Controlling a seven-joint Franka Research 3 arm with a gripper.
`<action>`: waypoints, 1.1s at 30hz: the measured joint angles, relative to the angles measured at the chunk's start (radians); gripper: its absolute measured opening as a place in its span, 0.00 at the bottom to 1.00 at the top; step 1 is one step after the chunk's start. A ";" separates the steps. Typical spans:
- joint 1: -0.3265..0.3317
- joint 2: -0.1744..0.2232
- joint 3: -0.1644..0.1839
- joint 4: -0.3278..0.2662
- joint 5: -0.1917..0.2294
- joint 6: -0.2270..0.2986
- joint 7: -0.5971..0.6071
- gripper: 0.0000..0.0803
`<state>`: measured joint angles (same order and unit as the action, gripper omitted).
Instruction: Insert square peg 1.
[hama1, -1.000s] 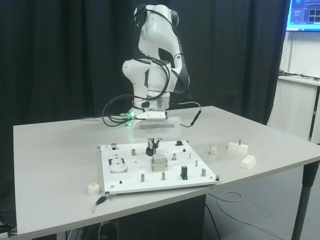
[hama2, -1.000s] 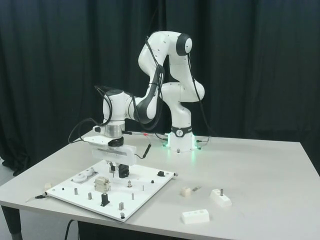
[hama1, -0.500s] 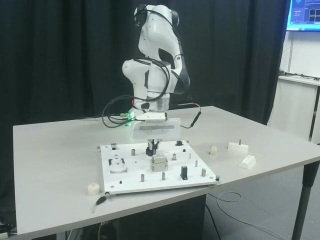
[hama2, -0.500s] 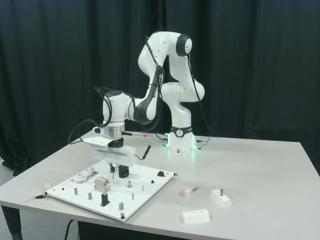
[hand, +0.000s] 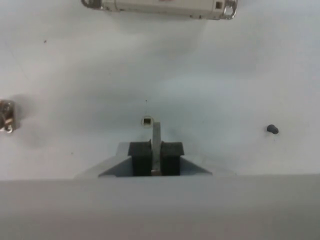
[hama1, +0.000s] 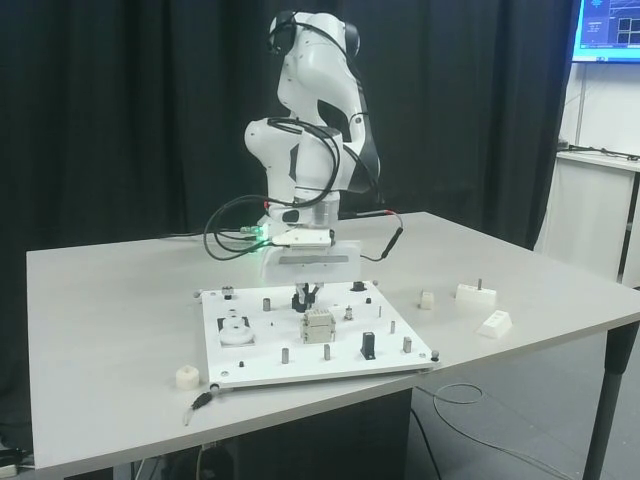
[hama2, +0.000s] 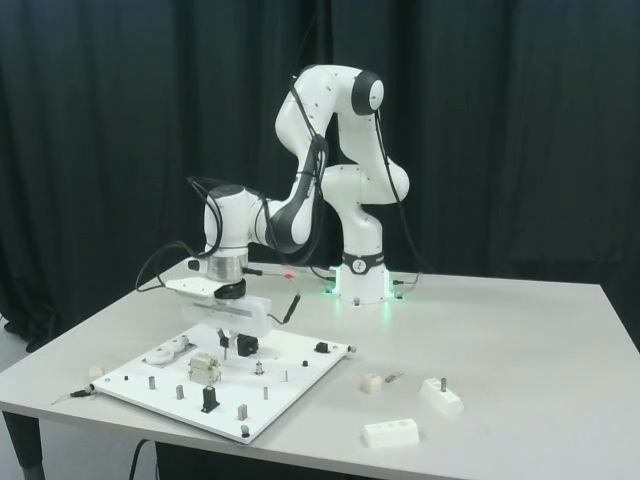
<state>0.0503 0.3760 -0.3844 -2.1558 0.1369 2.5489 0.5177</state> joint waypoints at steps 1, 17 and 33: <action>0.000 0.002 0.000 0.001 0.001 0.000 -0.001 0.04; 0.000 0.023 0.001 0.014 0.021 0.003 -0.014 0.04; 0.000 0.027 0.008 0.015 0.028 0.003 -0.017 0.04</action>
<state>0.0508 0.4034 -0.3767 -2.1410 0.1649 2.5517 0.5010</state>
